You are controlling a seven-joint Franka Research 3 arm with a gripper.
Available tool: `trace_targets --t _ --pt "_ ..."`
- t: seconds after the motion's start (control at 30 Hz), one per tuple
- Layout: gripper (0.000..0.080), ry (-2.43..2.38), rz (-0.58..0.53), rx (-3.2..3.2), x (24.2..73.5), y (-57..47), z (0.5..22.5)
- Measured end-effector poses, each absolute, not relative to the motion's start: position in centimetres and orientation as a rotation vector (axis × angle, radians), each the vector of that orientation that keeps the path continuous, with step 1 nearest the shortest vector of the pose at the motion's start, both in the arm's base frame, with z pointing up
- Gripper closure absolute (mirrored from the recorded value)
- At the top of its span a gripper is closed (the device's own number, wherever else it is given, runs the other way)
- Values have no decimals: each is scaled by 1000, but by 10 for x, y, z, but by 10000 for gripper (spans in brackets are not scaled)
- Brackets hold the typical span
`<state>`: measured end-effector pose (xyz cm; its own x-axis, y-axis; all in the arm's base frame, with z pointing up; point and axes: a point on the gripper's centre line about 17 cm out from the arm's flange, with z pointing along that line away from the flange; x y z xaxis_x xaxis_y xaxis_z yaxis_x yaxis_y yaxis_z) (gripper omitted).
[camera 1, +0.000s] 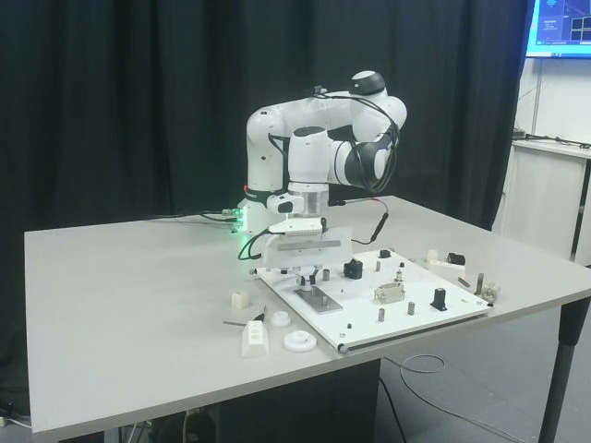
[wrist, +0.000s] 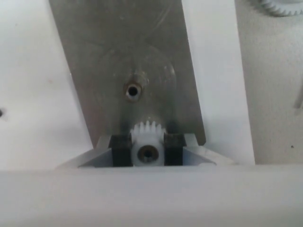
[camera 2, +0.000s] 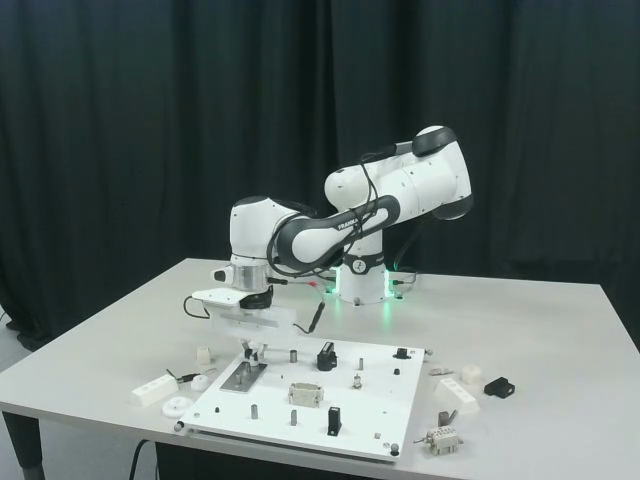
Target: Remove small gear.
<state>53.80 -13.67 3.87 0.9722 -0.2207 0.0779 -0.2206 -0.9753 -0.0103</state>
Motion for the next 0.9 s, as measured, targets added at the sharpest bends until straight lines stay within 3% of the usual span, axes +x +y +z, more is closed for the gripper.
trace_targets --t 0.9 --pt "666 476 -125 -3099 538 -136 39"
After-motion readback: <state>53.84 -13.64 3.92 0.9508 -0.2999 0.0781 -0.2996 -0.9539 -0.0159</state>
